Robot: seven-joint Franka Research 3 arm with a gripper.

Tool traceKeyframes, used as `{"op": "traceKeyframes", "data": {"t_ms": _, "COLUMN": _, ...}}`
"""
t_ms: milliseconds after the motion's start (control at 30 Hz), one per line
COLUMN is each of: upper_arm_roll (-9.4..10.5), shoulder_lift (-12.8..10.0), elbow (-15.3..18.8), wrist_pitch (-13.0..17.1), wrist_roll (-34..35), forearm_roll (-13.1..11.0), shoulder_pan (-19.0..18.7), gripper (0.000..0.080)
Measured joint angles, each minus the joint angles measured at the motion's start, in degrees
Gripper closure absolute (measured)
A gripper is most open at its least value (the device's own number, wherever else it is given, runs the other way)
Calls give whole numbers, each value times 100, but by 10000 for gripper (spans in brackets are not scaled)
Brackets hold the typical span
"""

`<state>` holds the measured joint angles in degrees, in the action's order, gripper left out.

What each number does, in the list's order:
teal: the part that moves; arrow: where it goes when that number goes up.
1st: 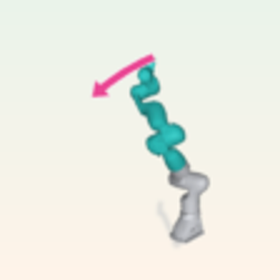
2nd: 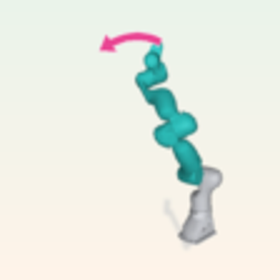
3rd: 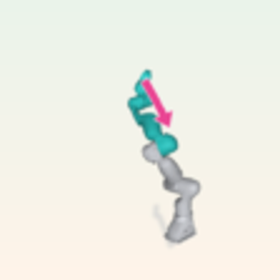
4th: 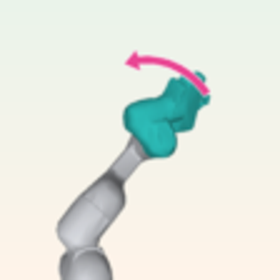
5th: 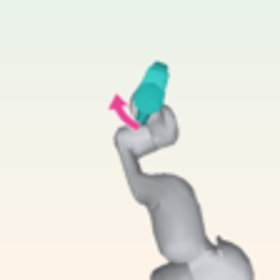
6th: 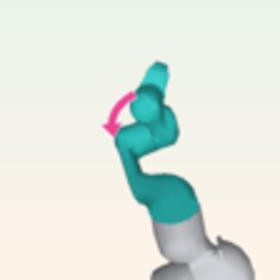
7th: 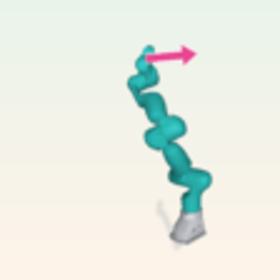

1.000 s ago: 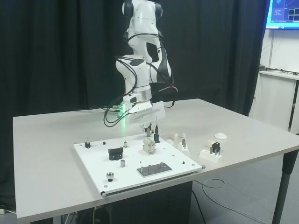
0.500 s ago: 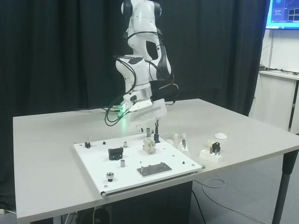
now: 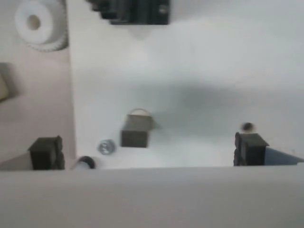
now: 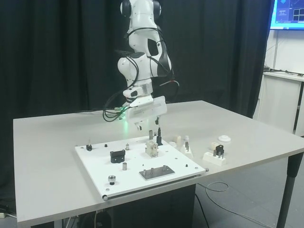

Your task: Insert square peg 4.

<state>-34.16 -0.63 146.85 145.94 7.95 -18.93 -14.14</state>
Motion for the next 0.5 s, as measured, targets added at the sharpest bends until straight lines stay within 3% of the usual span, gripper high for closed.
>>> {"op": "traceKeyframes", "data": {"t_ms": 267, "upper_arm_roll": -58, "shoulder_lift": 297, "elbow": -9, "wrist_pitch": -146, "wrist_roll": 572, "forearm_roll": 705, "shoulder_pan": 204, "gripper": 3}}
{"op": "traceKeyframes", "data": {"t_ms": 500, "upper_arm_roll": -58, "shoulder_lift": 446, "elbow": -10, "wrist_pitch": -287, "wrist_roll": 1245, "forearm_roll": 879, "shoulder_pan": 382, "gripper": 3}}
